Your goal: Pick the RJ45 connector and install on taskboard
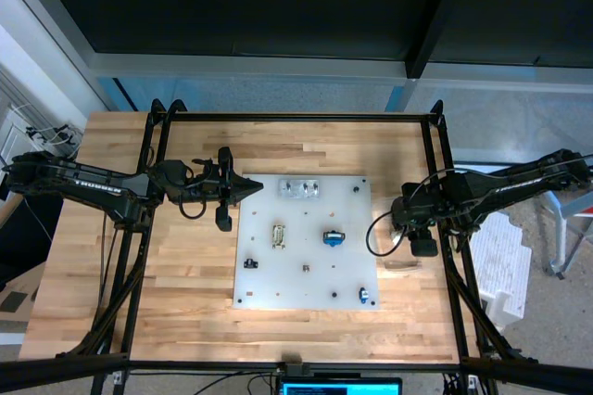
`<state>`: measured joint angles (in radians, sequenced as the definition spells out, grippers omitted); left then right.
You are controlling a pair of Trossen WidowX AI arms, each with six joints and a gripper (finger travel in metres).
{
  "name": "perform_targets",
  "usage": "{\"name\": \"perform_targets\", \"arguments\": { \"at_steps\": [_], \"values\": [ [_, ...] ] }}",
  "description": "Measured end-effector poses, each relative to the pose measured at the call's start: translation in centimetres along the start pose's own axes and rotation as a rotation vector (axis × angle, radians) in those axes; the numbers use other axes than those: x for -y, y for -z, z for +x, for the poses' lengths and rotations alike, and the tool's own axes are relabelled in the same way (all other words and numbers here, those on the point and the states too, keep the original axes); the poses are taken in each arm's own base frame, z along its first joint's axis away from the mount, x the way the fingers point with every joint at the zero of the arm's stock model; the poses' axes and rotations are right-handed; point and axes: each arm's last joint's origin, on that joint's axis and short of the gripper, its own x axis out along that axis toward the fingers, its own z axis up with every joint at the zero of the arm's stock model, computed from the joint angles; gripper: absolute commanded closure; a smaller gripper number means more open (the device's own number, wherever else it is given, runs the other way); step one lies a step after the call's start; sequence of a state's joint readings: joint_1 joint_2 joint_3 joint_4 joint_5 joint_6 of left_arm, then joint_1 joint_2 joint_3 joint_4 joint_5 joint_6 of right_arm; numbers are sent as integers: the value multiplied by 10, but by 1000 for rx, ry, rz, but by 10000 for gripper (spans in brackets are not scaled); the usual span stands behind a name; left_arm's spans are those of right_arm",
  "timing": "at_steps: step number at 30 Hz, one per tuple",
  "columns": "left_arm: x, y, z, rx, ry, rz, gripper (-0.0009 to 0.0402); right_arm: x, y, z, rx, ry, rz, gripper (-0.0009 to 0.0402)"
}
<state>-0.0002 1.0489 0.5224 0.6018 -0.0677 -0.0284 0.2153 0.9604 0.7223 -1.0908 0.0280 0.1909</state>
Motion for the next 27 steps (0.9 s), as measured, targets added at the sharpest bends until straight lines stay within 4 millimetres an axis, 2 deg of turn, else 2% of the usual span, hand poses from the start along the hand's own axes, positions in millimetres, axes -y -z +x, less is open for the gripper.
{"name": "perform_targets", "arguments": {
  "at_steps": [5, 27],
  "values": [
    [0, 0, 0, 0, 0, 0, 393, -1, 2, 10, 5, -6, 2, 212],
    [0, 0, 0, 1, 0, 0, 393, -3, -2, 28, -42, 65, 70, 212]
  ]
}}
